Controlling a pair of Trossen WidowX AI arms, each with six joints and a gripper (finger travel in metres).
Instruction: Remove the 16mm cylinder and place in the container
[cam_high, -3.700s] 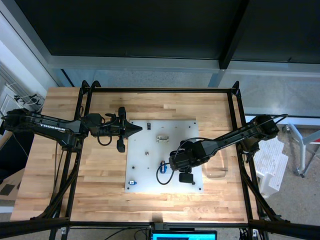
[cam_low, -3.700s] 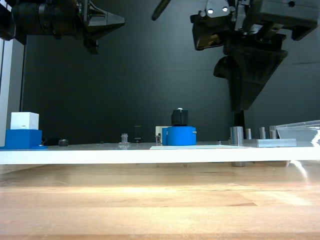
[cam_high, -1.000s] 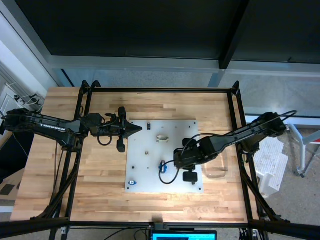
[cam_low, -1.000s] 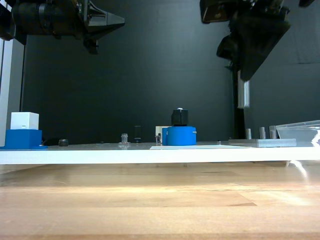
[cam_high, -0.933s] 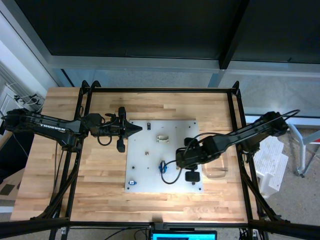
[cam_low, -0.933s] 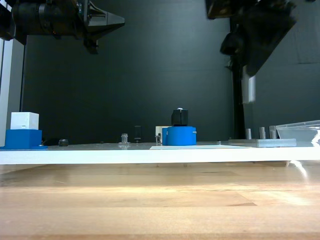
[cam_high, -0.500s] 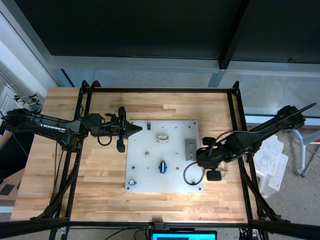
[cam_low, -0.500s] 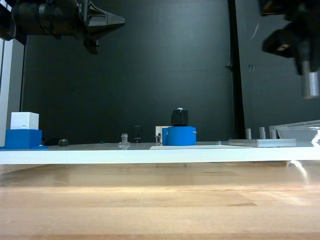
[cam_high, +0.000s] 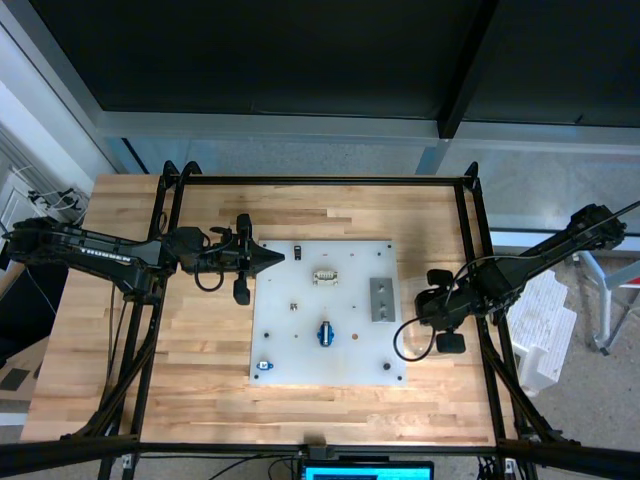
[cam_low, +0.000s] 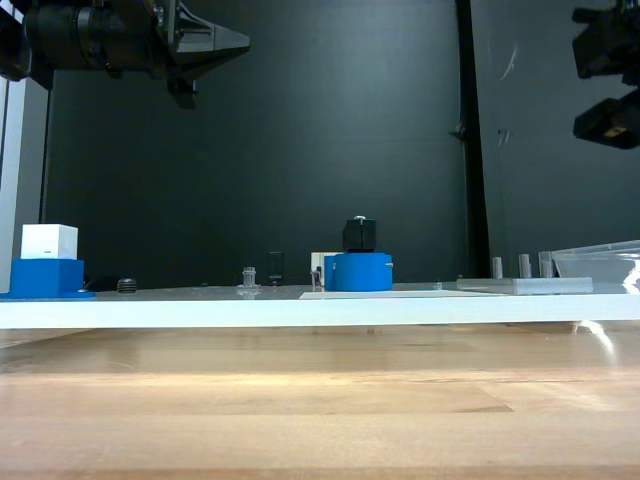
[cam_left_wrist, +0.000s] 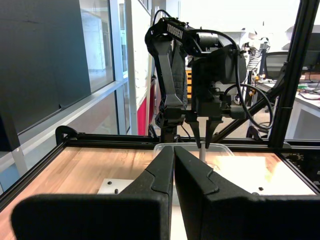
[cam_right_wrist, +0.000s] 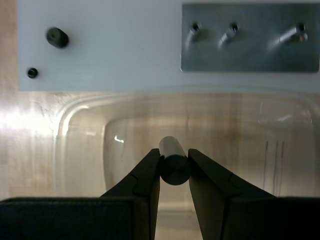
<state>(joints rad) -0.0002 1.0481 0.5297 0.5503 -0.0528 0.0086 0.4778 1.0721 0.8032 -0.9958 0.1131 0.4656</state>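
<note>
Right hand (cam_right_wrist: 174, 154) is clamped on the cylinder (cam_right_wrist: 174, 172), fingers closed against its sides. The cylinder hangs directly over the container (cam_right_wrist: 240, 145), which lies beneath the hand. Left hand (cam_left_wrist: 173, 150) hangs well apart from both, fingers pressed together, holding nothing.

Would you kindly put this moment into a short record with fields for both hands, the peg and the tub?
right hand: shut on the peg, held above the tub
peg: in the right hand's grip, not yet released
tub: see-through, beside the white board
left hand: shut, parked by the board's left edge
metal block: on the board, three thin pegs standing in it
</note>
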